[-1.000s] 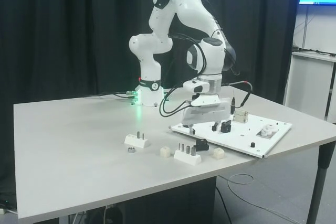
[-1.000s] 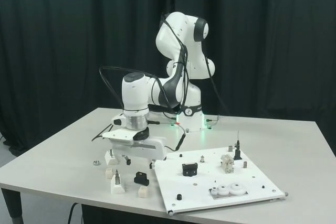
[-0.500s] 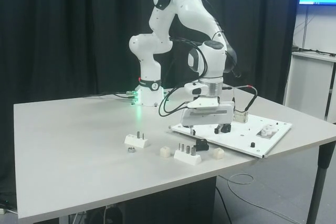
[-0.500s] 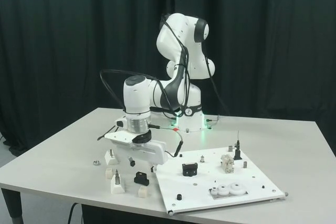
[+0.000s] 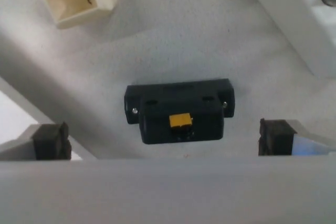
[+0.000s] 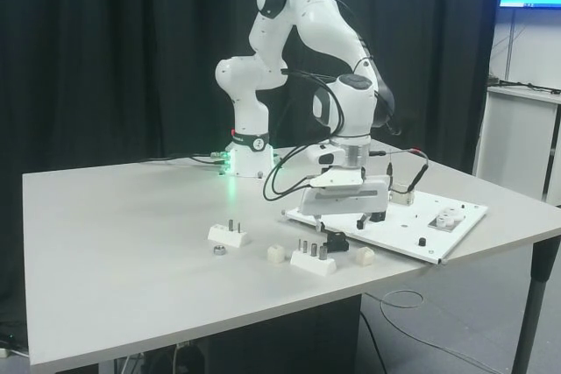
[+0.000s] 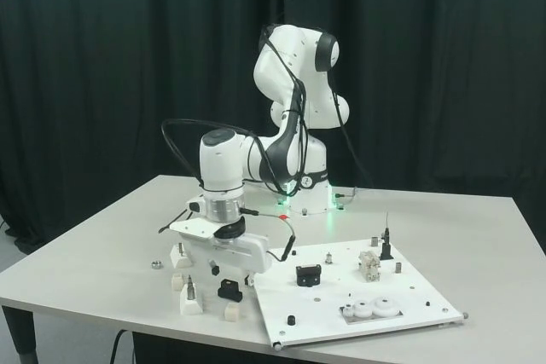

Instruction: Pick D-SUB.

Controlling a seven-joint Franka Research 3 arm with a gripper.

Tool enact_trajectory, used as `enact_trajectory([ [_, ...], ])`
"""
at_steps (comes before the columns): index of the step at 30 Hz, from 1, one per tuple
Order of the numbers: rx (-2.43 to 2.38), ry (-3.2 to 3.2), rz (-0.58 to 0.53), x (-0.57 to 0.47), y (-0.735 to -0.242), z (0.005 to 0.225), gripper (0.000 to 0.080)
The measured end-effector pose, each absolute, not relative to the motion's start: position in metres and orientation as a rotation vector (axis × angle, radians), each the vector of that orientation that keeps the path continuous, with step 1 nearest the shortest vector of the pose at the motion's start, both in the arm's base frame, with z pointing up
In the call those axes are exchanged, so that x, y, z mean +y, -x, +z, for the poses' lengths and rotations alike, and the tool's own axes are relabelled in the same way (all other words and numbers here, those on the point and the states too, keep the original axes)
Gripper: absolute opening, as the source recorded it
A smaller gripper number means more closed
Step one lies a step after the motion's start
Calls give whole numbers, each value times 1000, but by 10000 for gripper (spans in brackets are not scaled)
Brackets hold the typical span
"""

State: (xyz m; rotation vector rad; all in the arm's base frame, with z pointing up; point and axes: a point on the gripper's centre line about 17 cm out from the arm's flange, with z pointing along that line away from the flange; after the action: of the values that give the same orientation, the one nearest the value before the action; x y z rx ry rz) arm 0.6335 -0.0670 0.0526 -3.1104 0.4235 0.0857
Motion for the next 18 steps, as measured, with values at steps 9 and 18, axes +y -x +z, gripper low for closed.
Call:
enact_trajectory([
  [9,434,3107,82,-68,-634,46,800],
  [18,428,3111,98,-74,-630,38,800],
])
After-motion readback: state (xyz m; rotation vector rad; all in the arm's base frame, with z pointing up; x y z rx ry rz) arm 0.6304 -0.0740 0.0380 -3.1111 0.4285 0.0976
